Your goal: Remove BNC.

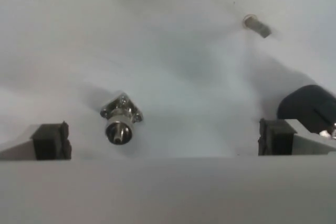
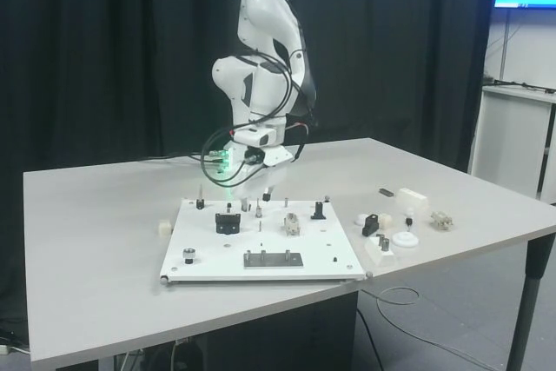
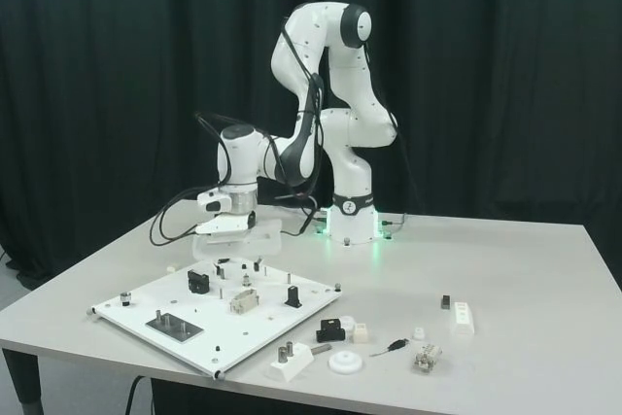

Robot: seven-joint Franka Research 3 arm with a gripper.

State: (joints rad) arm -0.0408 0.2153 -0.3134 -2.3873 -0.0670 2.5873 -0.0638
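The BNC connector (image 1: 121, 121) is a small metal socket on a square flange, standing upright on the white board (image 1: 199, 87). My gripper (image 1: 163, 140) hangs just above it, open, with nothing between its black fingertips (image 1: 51, 141). The socket lies between the two tips, nearer one of them, and touches neither. In the first room view the gripper (image 2: 254, 187) hovers low over the far part of the board (image 2: 208, 254), with the BNC (image 2: 259, 208) below it. In the second room view the gripper (image 3: 233, 255) is over the board's far edge (image 3: 146, 303).
A short metal peg (image 1: 256, 25) and a rounded black part (image 1: 308, 104) stand on the board close to the socket. Other fixtures on the board include a black block (image 2: 228, 221) and a grey plate (image 2: 271, 259). Several loose parts (image 2: 401, 215) lie on the grey table beside the board.
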